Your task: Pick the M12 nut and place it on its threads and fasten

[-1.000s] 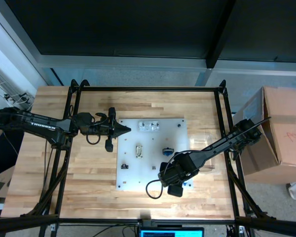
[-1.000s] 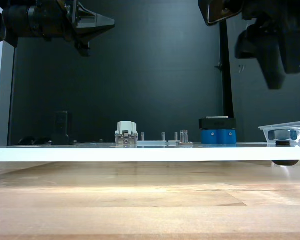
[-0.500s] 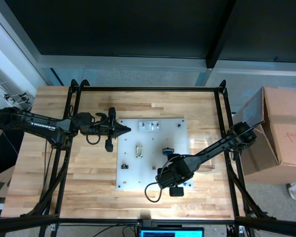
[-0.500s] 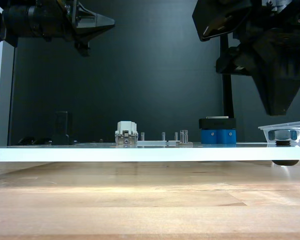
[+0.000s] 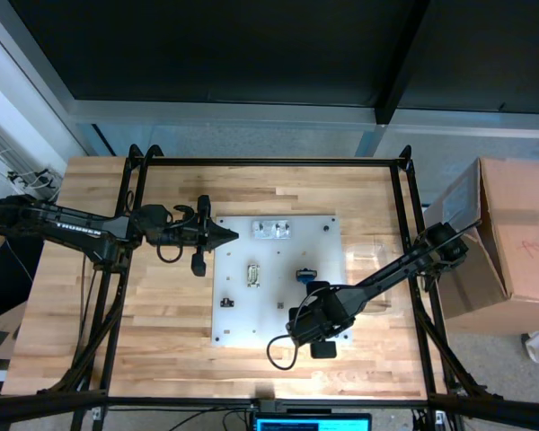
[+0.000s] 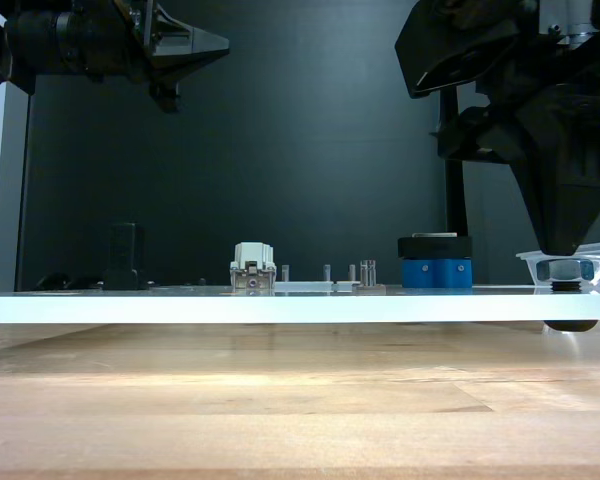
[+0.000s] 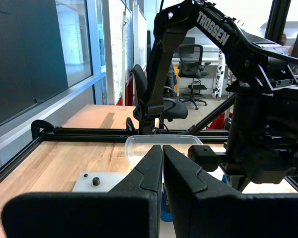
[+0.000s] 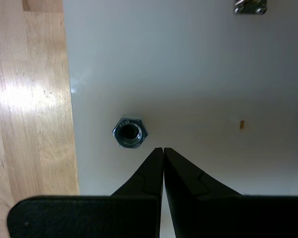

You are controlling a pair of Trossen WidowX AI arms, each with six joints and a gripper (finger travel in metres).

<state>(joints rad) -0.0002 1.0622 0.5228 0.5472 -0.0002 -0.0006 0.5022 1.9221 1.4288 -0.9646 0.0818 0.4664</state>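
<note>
Two arms reach inward in the high view. The left gripper (image 5: 226, 236) hangs over the far left edge of the white board (image 5: 251, 314). The right gripper (image 5: 323, 325) points down over the board's near right edge and hides what stands beneath it. A clear tray (image 5: 377, 256) lies on the table (image 5: 162, 314) just right of the board.

In the low view we see the left gripper high above the table. The right gripper tapers to a point just above the M12 nut (image 6: 565, 269). The nut sits on its stud (image 6: 565, 286), with black ribs showing under it. A blue block (image 6: 435, 272) stands further left on the board.

From the left wrist we see that gripper's fingers (image 7: 149, 173) pressed together with nothing between them. The tray and the right arm (image 7: 213, 29) lie beyond.

From the right wrist, the fingers (image 8: 149, 171) meet at their tips and hold nothing. The nut lies just beside the tips and apart from them. It rests on the white board close to the edge where the wooden table begins, and its bore looks dark.
</note>
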